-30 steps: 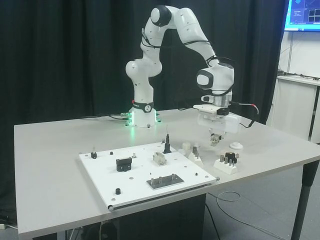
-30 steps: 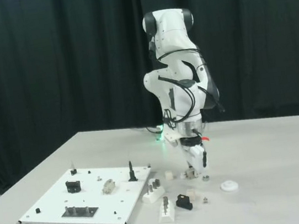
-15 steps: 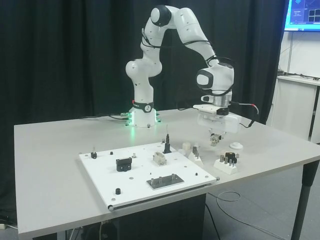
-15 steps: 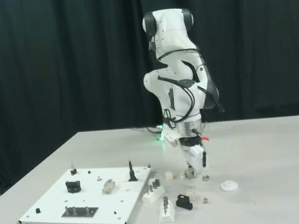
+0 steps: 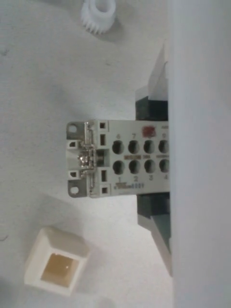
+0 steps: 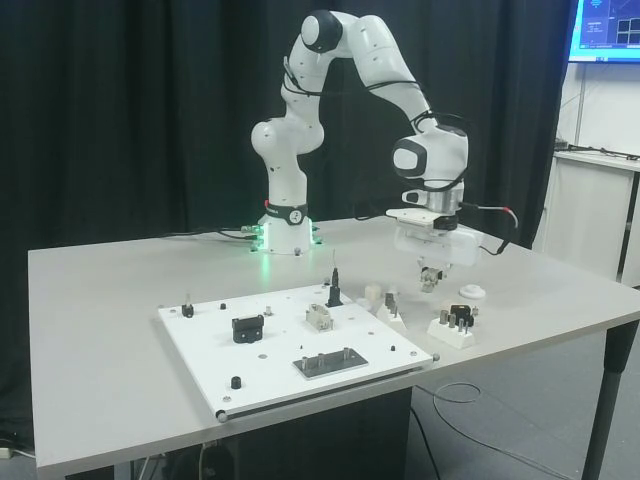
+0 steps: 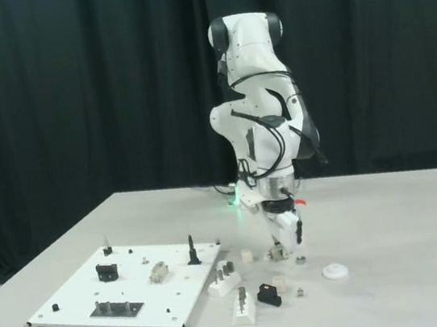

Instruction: Insert waterproof.

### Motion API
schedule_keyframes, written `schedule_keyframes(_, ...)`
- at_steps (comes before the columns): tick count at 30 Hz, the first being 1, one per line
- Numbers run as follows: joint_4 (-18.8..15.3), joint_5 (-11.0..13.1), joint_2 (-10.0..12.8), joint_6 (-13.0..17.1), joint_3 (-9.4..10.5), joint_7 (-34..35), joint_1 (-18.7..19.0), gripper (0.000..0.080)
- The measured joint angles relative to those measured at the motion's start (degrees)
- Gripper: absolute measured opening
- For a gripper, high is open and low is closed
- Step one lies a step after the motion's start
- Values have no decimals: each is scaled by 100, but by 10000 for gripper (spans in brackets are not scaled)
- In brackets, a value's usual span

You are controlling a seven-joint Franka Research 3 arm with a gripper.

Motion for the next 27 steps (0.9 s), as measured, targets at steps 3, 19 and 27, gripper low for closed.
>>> schedule_keyframes(3,5,-65,-11,0,-9,-80,-1,310)
schedule_keyframes(19,8,-538,-221,-152,-52,-708,-203,310)
schedule_keyframes(27,7,-780,-407,-415,-54,-1100,-423,310)
